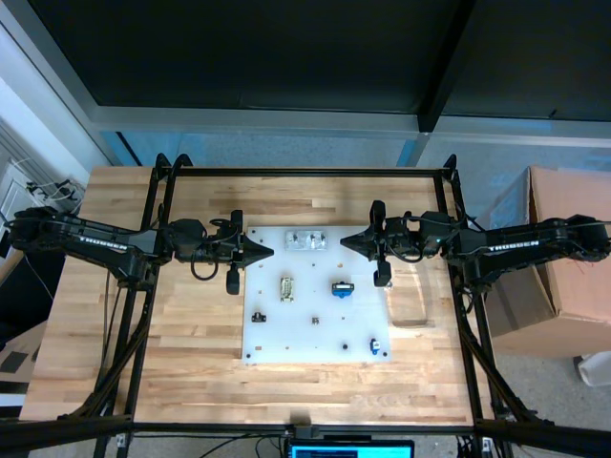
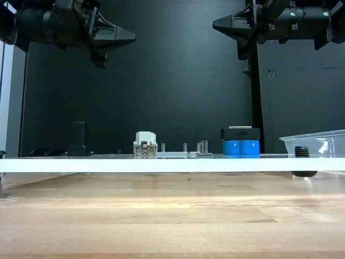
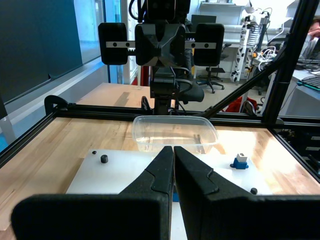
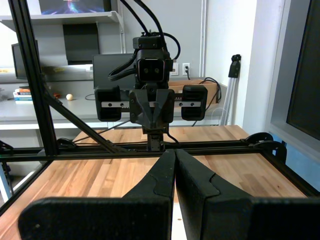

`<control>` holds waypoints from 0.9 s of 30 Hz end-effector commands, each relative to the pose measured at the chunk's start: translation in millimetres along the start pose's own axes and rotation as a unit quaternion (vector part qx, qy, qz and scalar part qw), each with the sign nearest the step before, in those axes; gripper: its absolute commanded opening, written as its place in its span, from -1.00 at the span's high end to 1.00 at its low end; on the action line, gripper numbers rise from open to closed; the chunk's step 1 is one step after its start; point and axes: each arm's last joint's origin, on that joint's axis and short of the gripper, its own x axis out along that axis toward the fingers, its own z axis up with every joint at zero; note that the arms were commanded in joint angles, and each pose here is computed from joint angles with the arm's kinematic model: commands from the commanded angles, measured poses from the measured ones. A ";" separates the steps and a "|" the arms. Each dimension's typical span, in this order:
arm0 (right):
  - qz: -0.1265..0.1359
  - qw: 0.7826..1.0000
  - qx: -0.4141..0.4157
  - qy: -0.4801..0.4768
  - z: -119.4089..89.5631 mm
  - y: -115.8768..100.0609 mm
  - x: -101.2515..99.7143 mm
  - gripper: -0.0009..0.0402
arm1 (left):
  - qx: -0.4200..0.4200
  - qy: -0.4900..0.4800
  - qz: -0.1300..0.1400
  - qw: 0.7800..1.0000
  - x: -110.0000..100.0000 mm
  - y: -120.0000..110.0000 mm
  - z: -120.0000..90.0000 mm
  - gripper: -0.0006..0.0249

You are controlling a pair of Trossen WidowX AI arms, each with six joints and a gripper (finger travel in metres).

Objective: Unfasten the M12 nut and place it in the container

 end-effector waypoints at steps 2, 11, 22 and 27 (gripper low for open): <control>0.000 1.000 0.003 0.001 0.2 0.1 0.1 0.96 | 0.001 -0.013 0.001 1.000 -0.1 0.2 2.6 0.95; -0.001 1.000 0.006 0.004 1.8 0.0 1.0 0.96 | 0.005 -0.072 -0.020 0.997 -1.1 -1.5 14.0 0.95; -0.001 1.000 0.016 0.006 1.4 0.2 0.9 0.96 | 0.006 -0.077 -0.019 0.997 -1.2 -1.3 14.9 0.95; -0.001 1.000 0.016 0.006 1.3 0.2 0.9 0.96 | 0.006 -0.074 -0.019 0.997 -1.1 -1.3 14.3 0.95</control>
